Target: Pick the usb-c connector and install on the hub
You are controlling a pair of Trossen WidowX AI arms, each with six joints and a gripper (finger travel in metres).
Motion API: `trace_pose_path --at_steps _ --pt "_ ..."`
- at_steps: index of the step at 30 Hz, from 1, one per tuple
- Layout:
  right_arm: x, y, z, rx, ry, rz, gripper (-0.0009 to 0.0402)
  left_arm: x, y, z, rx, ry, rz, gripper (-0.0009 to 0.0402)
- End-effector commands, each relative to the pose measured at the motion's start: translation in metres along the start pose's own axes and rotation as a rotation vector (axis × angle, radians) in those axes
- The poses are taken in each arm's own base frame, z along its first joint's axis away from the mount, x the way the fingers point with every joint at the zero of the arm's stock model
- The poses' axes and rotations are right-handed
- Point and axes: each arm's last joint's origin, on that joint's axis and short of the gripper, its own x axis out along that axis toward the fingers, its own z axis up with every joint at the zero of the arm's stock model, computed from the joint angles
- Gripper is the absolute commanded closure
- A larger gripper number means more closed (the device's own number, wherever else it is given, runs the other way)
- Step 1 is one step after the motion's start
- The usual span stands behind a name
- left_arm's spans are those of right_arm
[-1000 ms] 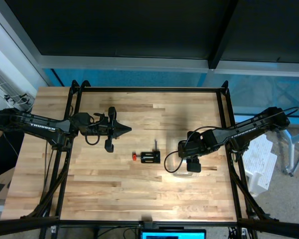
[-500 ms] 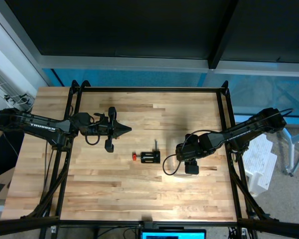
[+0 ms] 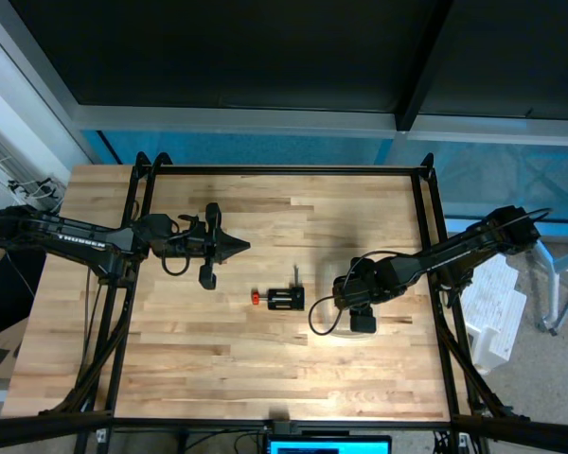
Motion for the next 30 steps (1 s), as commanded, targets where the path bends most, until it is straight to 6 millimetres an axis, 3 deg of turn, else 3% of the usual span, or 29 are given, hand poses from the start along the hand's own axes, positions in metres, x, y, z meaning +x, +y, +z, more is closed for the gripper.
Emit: trace_pose_path --at_steps 1,30 --pt "0.0002 -0.0002 -0.0004 -0.001 0.002 -0.002 0.0218 0.0000 0.0001 0.0001 0.000 -0.001 0.000 0.0393" --pt "0.0004 -0.0001 -0.0001 -0.001 -0.006 -0.008 0.0359 0.0001 0.0000 0.0000 0.000 0.000 0.000 0.0393"
